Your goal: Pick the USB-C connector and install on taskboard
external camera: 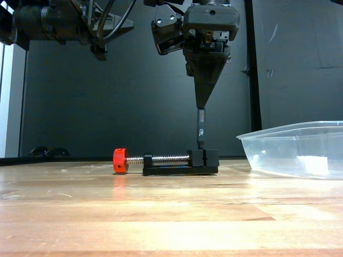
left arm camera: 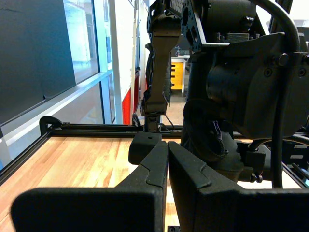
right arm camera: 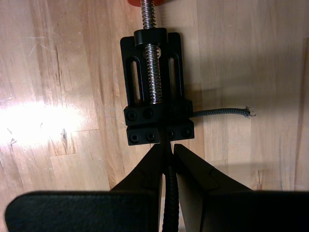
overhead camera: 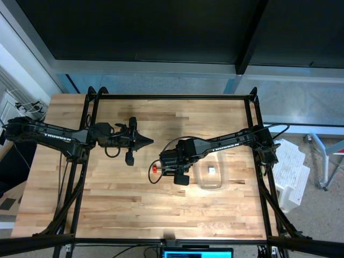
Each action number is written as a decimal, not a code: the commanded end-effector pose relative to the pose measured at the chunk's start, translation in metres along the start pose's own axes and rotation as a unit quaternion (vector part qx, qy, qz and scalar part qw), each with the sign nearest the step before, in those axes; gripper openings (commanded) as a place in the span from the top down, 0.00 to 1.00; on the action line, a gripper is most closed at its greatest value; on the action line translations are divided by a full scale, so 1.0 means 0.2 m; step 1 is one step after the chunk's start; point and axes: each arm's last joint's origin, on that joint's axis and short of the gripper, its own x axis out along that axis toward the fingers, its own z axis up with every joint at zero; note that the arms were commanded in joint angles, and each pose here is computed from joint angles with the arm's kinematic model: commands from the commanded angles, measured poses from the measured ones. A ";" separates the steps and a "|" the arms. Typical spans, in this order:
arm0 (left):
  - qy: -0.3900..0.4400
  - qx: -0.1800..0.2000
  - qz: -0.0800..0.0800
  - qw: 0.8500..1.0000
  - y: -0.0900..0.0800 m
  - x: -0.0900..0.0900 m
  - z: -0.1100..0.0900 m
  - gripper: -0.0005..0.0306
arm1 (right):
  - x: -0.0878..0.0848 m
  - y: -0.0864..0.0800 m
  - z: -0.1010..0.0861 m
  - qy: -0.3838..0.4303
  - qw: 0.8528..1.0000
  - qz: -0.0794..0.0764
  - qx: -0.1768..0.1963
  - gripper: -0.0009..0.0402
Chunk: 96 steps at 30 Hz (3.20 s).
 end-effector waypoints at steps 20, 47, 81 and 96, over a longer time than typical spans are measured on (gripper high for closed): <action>0.000 0.000 0.000 1.000 0.00 0.00 0.00 0.98 | -0.10 -0.01 -0.01 -0.027 1.000 0.007 0.003 0.72; 0.000 0.000 0.000 1.000 0.00 0.00 0.00 0.98 | -0.22 -0.04 -0.05 -0.052 0.998 0.012 -0.021 0.51; 0.000 0.000 0.000 1.000 0.00 0.00 0.00 0.98 | -0.45 -0.33 -0.45 -0.490 0.871 0.042 -0.015 0.77; 0.000 0.000 0.000 1.000 0.00 0.00 0.00 0.98 | -0.36 -0.37 -0.60 -0.592 0.805 0.045 -0.004 0.98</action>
